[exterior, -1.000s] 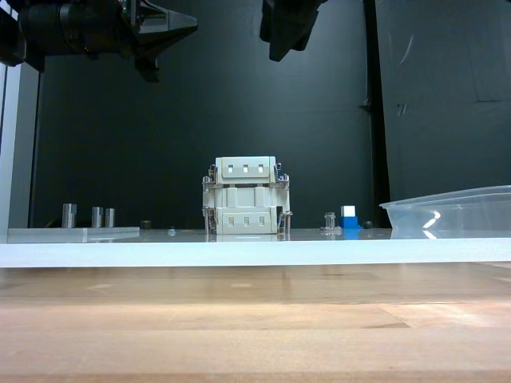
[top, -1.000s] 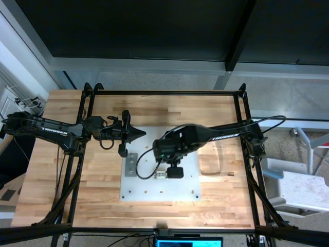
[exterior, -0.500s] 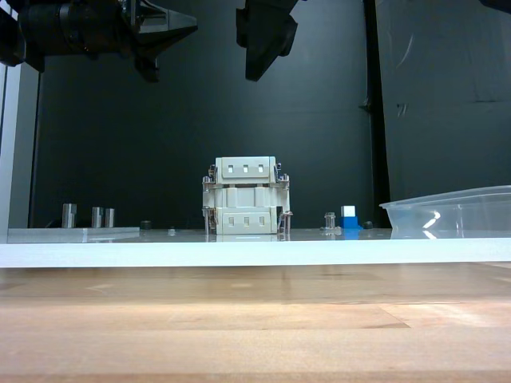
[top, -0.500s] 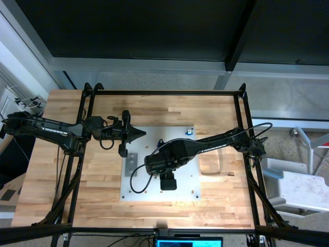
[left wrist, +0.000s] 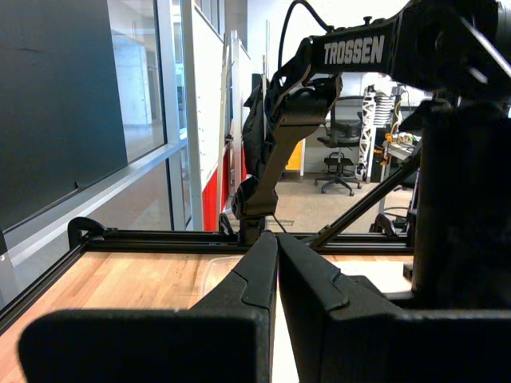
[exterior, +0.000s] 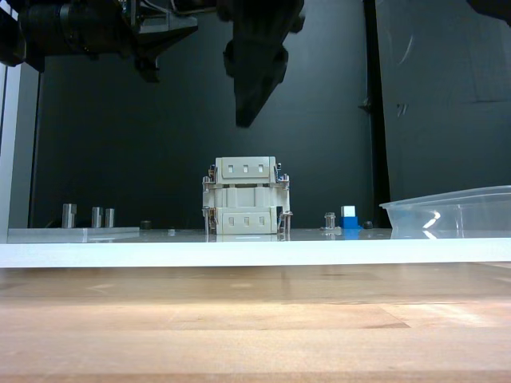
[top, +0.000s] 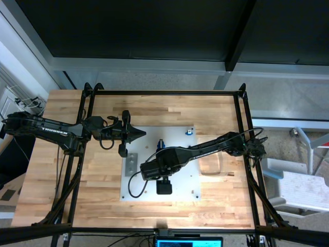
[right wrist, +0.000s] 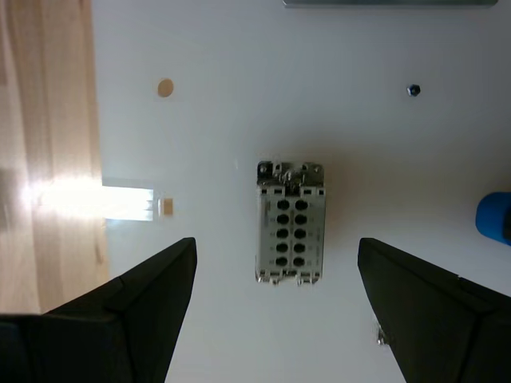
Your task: Remove the HAN10-E connector and place it in the container
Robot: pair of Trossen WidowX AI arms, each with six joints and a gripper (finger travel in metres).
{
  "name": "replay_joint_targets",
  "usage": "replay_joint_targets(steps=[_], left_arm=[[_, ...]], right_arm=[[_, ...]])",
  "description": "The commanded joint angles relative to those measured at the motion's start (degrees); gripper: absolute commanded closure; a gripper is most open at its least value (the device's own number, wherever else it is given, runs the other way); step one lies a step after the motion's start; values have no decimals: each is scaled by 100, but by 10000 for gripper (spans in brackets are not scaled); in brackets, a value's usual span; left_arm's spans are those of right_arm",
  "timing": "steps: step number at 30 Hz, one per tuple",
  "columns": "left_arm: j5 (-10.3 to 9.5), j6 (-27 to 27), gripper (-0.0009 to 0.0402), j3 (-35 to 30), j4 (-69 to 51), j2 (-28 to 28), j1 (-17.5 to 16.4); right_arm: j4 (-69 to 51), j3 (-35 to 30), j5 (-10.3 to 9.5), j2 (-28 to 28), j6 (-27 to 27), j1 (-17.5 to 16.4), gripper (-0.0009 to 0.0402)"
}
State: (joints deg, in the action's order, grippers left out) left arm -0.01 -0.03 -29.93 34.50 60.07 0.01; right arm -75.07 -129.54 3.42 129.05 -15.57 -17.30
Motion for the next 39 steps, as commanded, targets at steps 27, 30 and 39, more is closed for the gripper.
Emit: replay_joint_targets(steps=[27, 30, 39], left_arm=[[0, 0, 393, -2, 2, 4, 0], [0, 0, 393, -2, 2, 2, 0], [0, 0, 393, -2, 2, 2, -2]], right_arm=[[813, 868, -9, 273, 131, 55, 110], [813, 868, -9, 271, 144, 57, 128], [767, 863, -50, 251, 149, 55, 218]])
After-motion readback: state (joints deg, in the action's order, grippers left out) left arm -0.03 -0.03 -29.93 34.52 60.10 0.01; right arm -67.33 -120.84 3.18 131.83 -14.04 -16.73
